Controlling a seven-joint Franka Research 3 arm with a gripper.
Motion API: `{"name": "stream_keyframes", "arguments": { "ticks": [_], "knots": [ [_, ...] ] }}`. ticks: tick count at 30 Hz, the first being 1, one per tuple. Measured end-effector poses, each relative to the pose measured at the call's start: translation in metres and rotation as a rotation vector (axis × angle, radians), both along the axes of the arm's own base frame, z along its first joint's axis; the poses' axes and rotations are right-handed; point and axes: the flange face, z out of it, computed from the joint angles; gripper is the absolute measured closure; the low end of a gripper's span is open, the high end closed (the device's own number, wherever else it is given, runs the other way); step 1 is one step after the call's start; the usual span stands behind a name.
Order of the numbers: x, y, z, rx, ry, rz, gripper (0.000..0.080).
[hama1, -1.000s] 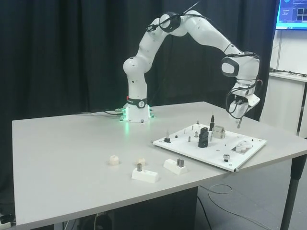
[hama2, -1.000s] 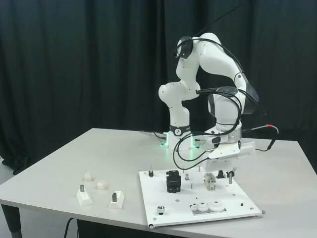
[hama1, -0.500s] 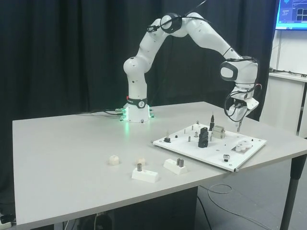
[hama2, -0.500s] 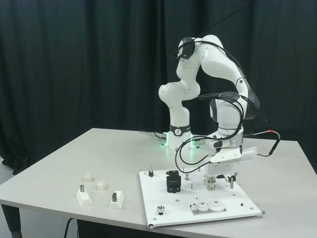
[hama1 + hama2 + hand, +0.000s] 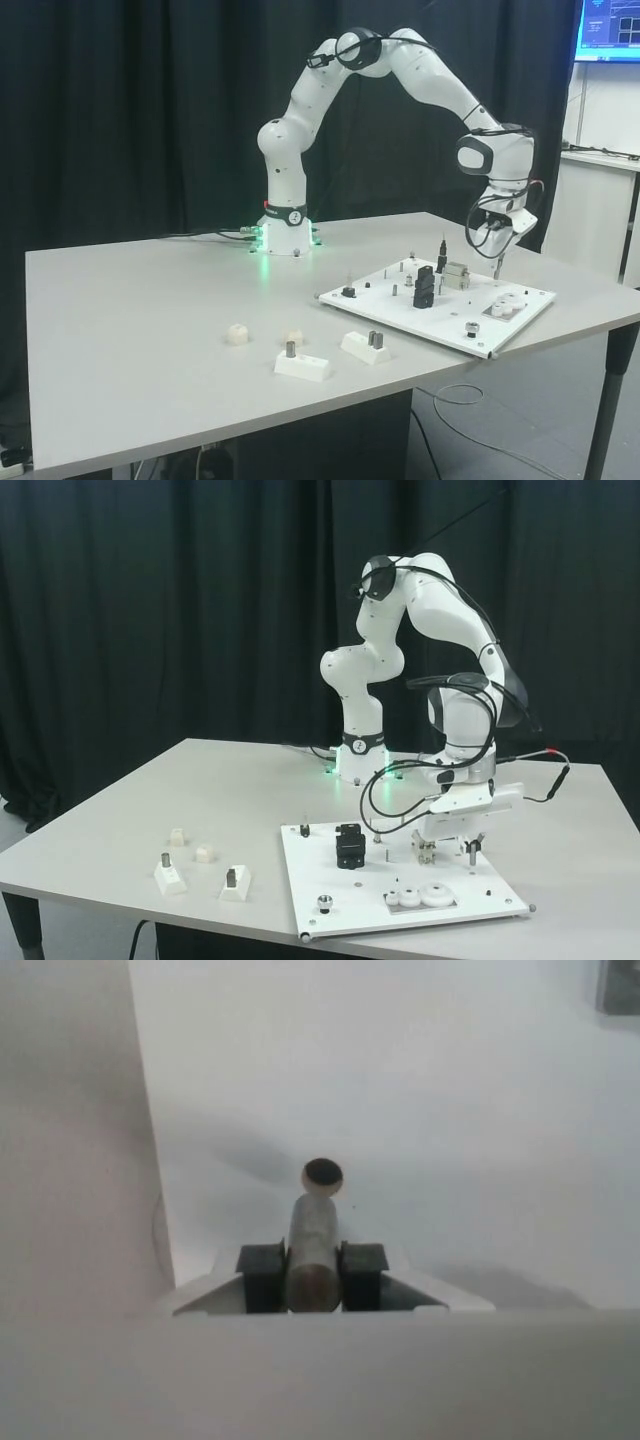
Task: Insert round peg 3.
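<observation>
My gripper (image 5: 313, 1278) is shut on a grey round peg (image 5: 313, 1250), held upright between the black fingertips (image 5: 260, 1278). In the wrist view the peg's lower end hangs just above a small dark round hole (image 5: 322, 1172) in the white board (image 5: 420, 1070), close to the board's edge. In the room views the gripper (image 5: 497, 248) (image 5: 470, 842) hovers low over the far right part of the board (image 5: 395, 305) (image 5: 310, 885), with the peg (image 5: 497, 263) (image 5: 471, 853) pointing down.
On the board stand a black block (image 5: 425, 287) (image 5: 350, 845), a grey metal block (image 5: 457, 275) (image 5: 425, 848), white gears (image 5: 505, 305) (image 5: 420, 897) and several short pins. Two white holders (image 5: 303, 365) (image 5: 366, 346) and small cubes (image 5: 236, 334) lie on the grey table (image 5: 140, 300).
The arm has carried the gripper and its peg downward, closer to the board, and slightly sideways along the board's far right edge. Everything on the board and table has stayed put.
</observation>
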Motion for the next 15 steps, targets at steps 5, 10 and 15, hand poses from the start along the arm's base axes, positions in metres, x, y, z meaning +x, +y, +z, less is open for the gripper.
{"name": "stream_keyframes", "arguments": {
  "ticks": [5, 10, 15],
  "knots": [
    [-0.003, 0.000, -0.004, 0.000, -0.008, -0.006, 0.0689],
    [-0.004, 0.000, -0.009, 0.001, -0.019, -0.011, 0.0689],
    [-0.004, 0.000, -0.013, 0.002, -0.026, -0.015, 0.0689]
  ]
}}
